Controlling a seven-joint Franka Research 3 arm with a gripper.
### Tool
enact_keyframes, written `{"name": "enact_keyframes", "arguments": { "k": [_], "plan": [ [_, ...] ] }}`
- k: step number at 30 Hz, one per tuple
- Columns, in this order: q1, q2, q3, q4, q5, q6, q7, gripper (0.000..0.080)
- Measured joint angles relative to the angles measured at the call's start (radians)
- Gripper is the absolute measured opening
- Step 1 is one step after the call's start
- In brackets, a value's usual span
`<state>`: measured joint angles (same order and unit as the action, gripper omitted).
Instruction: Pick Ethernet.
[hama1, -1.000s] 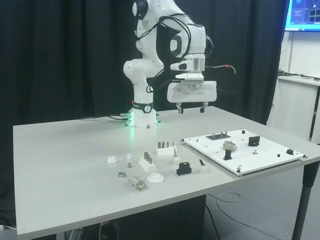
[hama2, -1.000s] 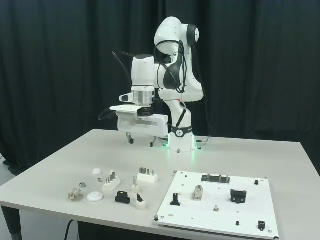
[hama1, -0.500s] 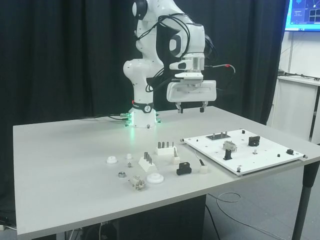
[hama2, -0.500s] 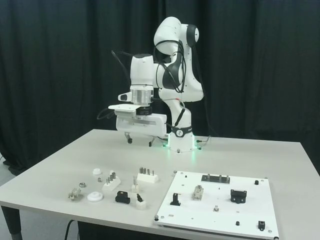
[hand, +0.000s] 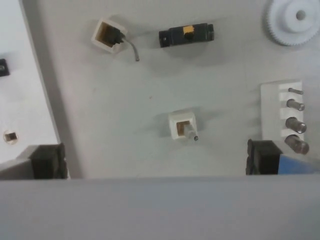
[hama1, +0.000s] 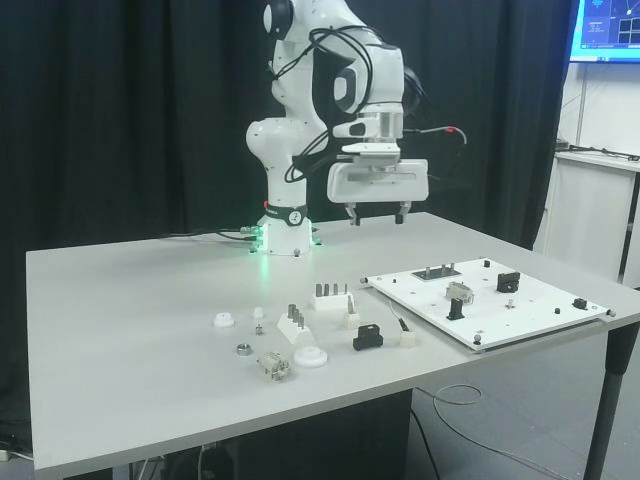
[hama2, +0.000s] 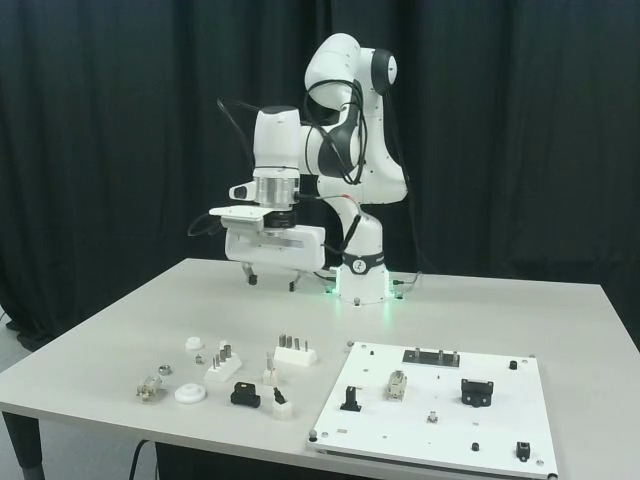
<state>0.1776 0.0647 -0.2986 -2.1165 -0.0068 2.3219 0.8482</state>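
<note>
No legible writing — open pincer (hama1: 374, 214) above table (hama1: 140, 300).

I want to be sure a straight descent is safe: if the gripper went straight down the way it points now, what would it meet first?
Probably the small white block with a pin, centred under the gripper in the wrist view, or bare table beside it. Depth is unclear.

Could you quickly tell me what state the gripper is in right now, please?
Gripper: open and holding nothing, high above the grey table.
</note>
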Motion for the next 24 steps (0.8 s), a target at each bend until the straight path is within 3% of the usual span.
{"name": "enact_keyframes", "arguments": {
  "k": [24],
  "plan": [
    [-0.028,0.019,0.000,-0.003,0.007,-0.003,-0.007,0.0800]
  ]
}}
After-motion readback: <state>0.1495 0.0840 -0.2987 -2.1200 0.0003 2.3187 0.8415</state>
